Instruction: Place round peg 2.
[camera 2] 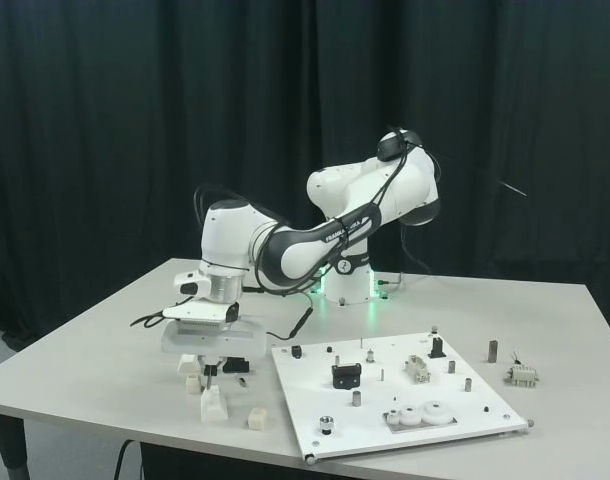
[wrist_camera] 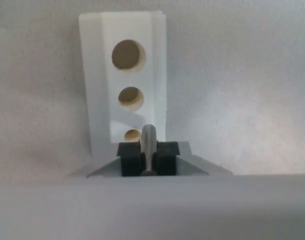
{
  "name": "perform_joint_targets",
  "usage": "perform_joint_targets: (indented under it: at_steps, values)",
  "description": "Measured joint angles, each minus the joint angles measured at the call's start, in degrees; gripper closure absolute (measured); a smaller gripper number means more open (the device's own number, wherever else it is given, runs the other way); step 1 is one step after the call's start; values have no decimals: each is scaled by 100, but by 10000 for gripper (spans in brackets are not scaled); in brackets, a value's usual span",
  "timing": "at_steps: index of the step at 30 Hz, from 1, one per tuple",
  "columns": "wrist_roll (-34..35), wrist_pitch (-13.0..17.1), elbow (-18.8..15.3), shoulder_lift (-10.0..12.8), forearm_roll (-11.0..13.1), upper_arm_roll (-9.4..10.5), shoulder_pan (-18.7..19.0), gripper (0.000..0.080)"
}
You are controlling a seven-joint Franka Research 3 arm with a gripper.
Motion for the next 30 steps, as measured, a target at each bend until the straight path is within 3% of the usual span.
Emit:
perform_joint_targets:
  at_steps: [30]
  values:
    - [-34,-3,22,5,0,63,-54,741]
